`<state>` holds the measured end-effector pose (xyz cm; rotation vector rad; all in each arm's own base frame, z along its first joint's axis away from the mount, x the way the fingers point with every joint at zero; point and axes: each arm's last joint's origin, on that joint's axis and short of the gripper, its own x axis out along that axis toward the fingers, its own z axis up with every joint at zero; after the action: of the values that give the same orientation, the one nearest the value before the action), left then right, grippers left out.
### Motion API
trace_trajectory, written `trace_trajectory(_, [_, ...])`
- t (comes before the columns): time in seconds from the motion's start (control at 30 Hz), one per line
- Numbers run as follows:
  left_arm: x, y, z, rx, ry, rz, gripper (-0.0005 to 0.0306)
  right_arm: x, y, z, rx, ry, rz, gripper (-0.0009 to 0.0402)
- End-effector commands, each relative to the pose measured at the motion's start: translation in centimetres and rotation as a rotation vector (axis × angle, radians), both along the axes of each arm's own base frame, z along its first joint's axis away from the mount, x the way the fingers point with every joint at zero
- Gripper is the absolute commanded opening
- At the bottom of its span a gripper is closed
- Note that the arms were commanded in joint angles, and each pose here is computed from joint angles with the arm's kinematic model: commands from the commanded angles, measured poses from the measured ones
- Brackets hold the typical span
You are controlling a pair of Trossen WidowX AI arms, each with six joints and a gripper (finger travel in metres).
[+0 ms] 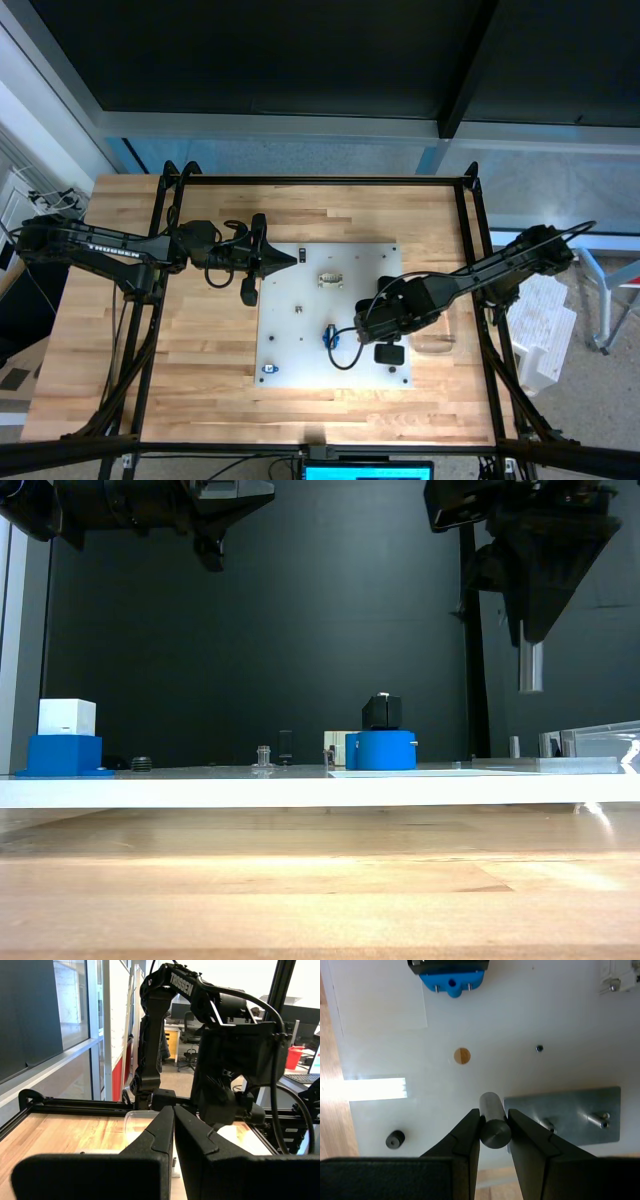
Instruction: Pick the 16mm cylinder and install on the taskboard
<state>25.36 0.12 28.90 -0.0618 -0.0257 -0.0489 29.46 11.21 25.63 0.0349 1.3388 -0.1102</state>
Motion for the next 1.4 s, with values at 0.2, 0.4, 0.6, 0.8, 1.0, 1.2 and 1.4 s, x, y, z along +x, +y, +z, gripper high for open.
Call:
trace_trajectory(0.2, [0.0,0.0,0.0,0.0,0.0,0.0,0.0,1.9,0.5,-0.9,-0.004,0.014,-0.011,0.0004])
trace_trajectory(0.4, [0.0,0.0,0.0,0.0,0.0,0.0,0.0,2.9,0.9,-2.0,0.007,0.008,-0.014,0.0004])
trace_trajectory(0.6, [0.0,0.0,0.0,0.0,0.0,0.0,0.0,3.6,1.2,-2.5,0.018,-0.016,-0.013,0.0004])
trace_trajectory(0.8, [0.0,0.0,0.0,0.0,-0.001,0.0,0.0,4.3,1.5,-3.0,0.015,-0.008,-0.013,0.0004])
trace_trajectory(1.0, [0.0,0.0,0.0,0.0,0.0,0.0,0.0,4.8,1.7,-3.6,0.013,-0.001,-0.013,0.0004])
trace_trajectory(1.2, [0.0,0.0,0.0,0.0,0.0,0.0,0.0,5.1,1.8,-4.1,0.007,0.013,-0.013,0.0004])
trace_trajectory(1.4, [0.0,0.0,0.0,0.0,0.0,0.0,0.0,5.4,1.9,-5.1,0.0,0.03,-0.013,0.0004])
